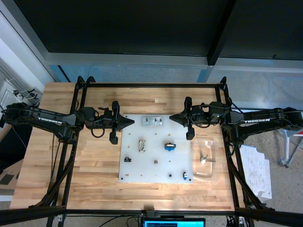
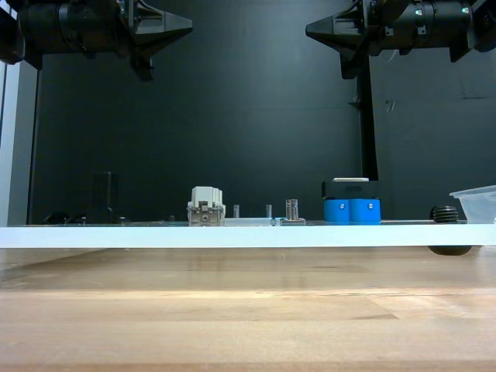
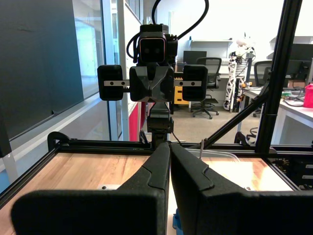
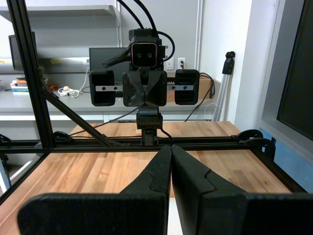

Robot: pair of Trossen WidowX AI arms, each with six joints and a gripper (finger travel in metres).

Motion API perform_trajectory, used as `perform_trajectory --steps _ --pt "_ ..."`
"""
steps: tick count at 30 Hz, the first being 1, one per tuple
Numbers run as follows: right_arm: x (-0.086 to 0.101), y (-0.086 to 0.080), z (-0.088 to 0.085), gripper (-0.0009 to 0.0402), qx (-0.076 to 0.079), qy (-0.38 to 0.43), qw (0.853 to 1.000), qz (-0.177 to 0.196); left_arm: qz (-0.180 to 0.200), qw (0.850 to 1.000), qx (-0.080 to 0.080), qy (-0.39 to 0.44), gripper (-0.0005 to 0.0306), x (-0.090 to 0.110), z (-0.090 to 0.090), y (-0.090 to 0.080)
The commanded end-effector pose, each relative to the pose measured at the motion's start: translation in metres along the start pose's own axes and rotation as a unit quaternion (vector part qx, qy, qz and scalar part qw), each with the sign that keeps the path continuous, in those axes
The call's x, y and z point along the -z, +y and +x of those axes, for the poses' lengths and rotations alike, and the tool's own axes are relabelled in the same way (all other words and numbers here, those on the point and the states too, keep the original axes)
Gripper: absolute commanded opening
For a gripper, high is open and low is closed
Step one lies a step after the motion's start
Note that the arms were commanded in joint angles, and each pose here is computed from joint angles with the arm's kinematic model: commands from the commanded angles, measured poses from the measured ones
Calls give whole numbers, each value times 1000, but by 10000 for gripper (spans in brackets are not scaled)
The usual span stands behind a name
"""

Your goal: Pick the RJ45 connector and install on taskboard

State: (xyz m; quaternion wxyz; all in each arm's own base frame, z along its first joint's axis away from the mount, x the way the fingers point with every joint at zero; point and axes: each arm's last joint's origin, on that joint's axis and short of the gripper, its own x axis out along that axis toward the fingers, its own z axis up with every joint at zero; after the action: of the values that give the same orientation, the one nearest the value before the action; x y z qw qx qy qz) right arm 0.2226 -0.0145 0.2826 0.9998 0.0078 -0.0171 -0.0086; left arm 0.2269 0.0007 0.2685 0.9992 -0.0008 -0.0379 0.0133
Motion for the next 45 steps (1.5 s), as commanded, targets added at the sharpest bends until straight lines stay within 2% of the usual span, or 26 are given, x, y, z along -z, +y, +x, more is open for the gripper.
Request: perform_trajectory --steps 1,23,26,30,35,45 --pt "0 0 0 0 0 0 1000 0 0 1000 0 0 0 0 0 0" --pt "-1 0 -2 0 0 4 1000 1 0 1000 0 0 0 0 0 0" --pt "-4 0 -6 0 5 36 999 4 0 1000 0 0 0 0 0 0" --pt "-14 1 -13 0 7 73 997 28 0 1000 0 0 0 0 0 0" --pt "-23 2 -24 0 10 117 993 32 0 1000 0 0 0 0 0 0" --pt "-43 4 -46 0 15 261 964 39 0 1000 0 0 0 0 0 0"
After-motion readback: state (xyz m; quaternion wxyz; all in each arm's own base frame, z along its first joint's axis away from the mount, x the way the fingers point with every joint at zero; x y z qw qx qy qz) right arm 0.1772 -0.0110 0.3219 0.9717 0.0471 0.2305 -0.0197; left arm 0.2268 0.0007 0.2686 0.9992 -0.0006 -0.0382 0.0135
